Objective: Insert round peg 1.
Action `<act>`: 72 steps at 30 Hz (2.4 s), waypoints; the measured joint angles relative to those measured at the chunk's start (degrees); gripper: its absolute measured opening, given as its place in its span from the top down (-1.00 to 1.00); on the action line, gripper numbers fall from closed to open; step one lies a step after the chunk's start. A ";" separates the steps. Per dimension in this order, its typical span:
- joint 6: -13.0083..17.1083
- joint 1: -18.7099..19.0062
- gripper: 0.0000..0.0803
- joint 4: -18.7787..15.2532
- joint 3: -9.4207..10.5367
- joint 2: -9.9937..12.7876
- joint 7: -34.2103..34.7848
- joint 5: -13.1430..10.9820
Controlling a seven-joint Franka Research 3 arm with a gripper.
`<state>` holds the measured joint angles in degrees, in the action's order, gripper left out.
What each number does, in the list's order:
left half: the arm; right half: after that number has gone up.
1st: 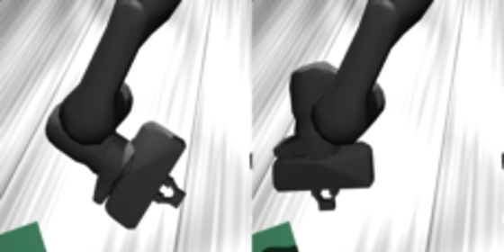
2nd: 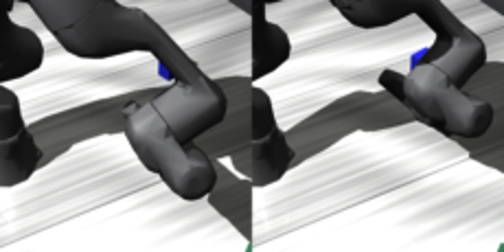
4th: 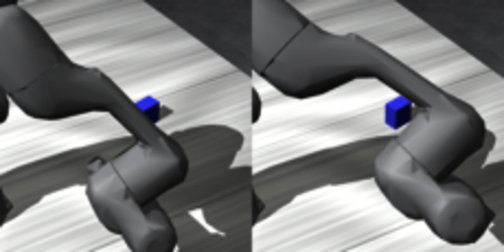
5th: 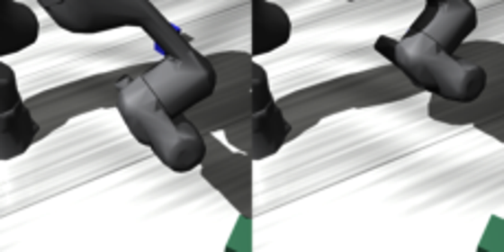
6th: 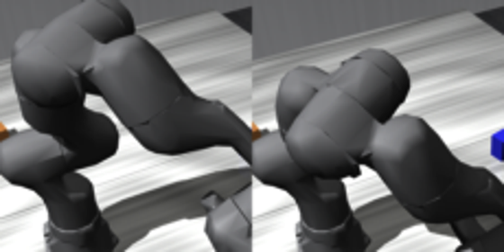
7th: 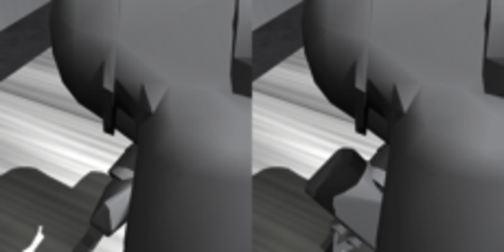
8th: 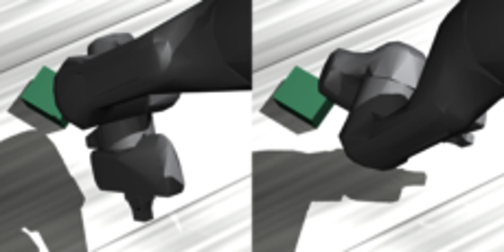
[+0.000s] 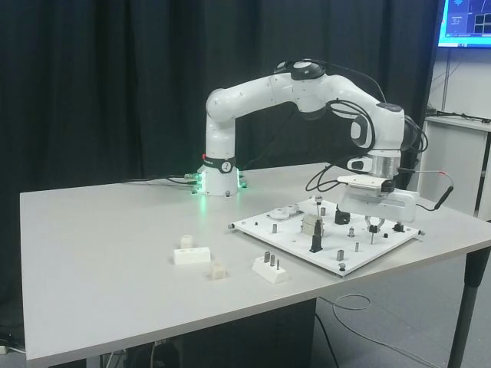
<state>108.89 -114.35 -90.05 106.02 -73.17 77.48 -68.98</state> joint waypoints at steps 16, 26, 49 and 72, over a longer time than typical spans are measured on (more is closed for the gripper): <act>0.79 0.05 0.96 -0.08 0.14 -0.01 1.30 0.00; 0.78 0.16 0.96 -0.08 0.14 0.00 1.31 0.00; 0.02 0.26 0.96 -0.21 0.12 0.08 1.32 0.00; 1.33 0.27 0.96 -0.59 0.76 0.07 2.24 -0.13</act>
<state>110.21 -114.09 -90.64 106.79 -73.10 79.72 -69.11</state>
